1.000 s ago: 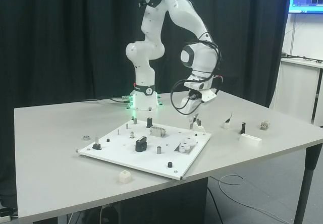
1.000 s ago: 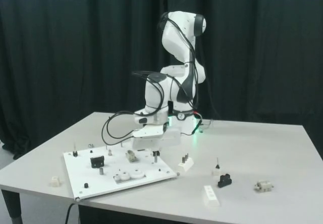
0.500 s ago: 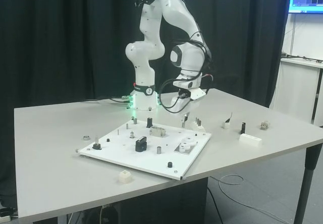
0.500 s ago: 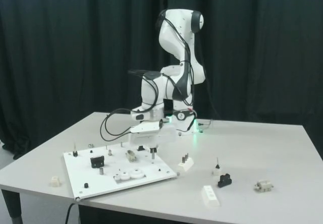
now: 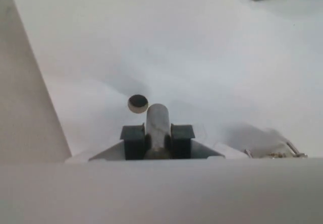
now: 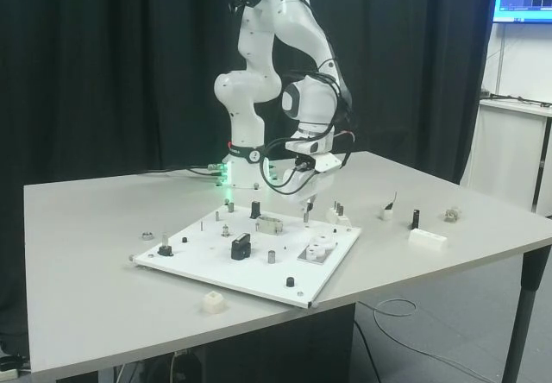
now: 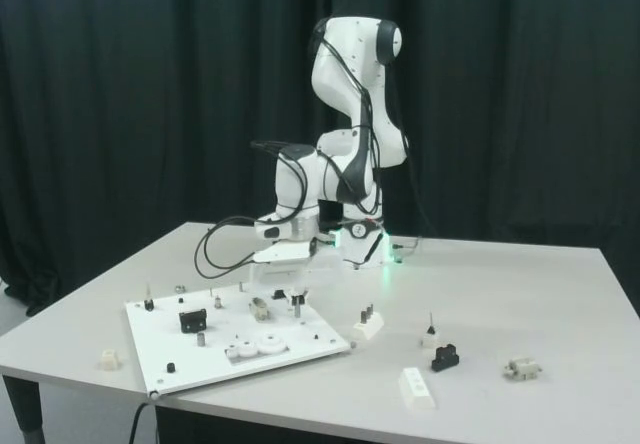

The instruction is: Insert round peg 3.

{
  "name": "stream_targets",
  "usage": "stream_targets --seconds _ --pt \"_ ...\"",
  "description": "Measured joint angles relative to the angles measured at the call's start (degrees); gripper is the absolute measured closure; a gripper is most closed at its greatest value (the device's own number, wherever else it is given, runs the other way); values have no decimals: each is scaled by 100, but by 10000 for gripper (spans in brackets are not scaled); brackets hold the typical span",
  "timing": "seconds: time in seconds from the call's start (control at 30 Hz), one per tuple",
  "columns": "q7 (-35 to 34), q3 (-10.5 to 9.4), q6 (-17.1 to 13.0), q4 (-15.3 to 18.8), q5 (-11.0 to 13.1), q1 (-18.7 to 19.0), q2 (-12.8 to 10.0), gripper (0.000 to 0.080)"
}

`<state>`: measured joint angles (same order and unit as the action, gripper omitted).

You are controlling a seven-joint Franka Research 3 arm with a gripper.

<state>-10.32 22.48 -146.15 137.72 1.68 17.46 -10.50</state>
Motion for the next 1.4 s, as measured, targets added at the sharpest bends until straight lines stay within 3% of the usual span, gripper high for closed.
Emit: stream_targets --seconds 0.5,1.4 --pt "72 0 -98 92 72 0 -1 698" --pt "367 -29 -368 180 473 2 -120 698"
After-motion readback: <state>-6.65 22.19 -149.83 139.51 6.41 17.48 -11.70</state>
